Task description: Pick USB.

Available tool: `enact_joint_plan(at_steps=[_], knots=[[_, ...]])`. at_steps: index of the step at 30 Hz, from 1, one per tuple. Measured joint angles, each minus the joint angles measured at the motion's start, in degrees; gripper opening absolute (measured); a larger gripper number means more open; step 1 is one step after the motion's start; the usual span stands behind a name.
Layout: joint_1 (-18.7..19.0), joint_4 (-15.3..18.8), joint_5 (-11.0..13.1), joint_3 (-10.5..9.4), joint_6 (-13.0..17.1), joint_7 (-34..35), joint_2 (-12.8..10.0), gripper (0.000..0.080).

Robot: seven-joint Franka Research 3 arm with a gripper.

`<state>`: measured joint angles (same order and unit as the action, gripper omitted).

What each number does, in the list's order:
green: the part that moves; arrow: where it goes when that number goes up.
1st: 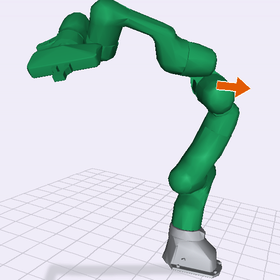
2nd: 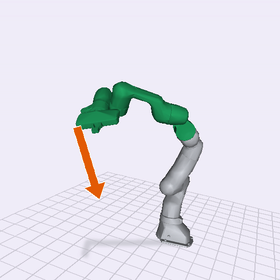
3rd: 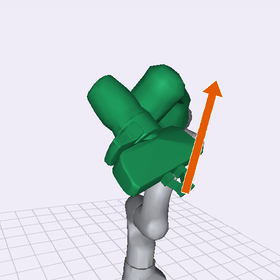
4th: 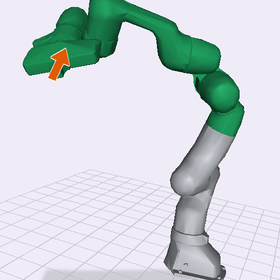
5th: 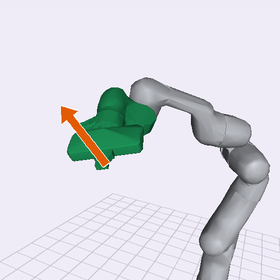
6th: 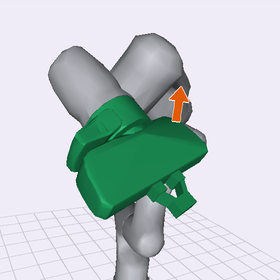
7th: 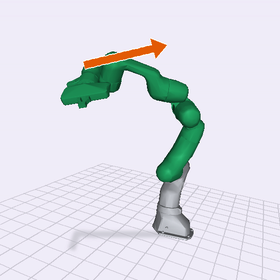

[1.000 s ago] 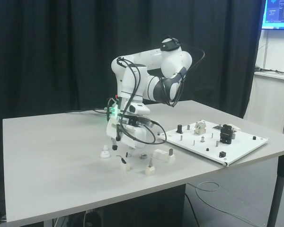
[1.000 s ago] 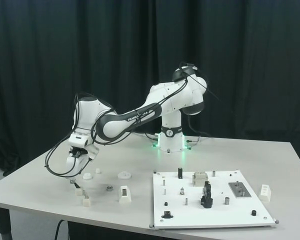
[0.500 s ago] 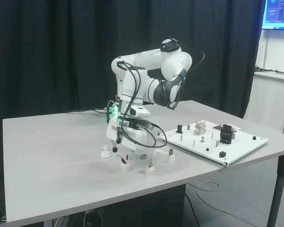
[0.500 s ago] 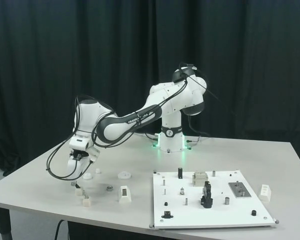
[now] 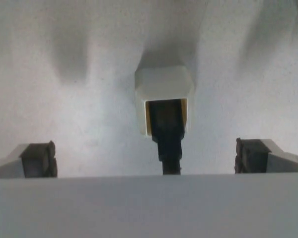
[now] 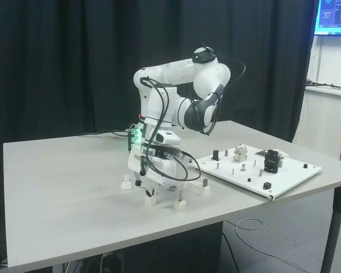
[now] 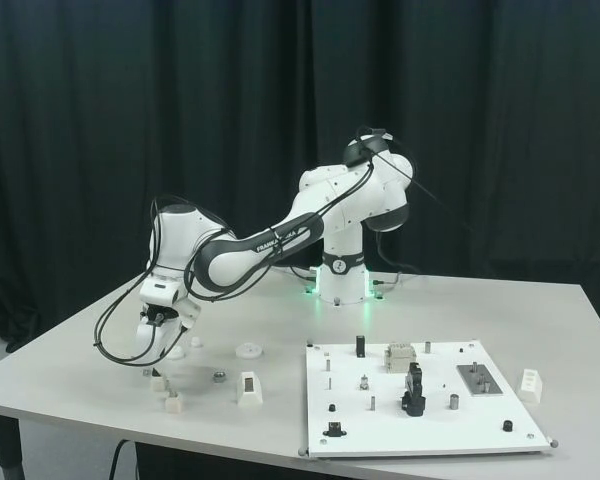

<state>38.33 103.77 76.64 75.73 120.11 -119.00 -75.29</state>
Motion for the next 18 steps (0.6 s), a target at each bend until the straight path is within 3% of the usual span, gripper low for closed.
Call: enact_joint_plan(at_steps=[18], knots=[[-0.6,0.0,0.6,-1.35,1.2,-1.2,0.0,0.08]])
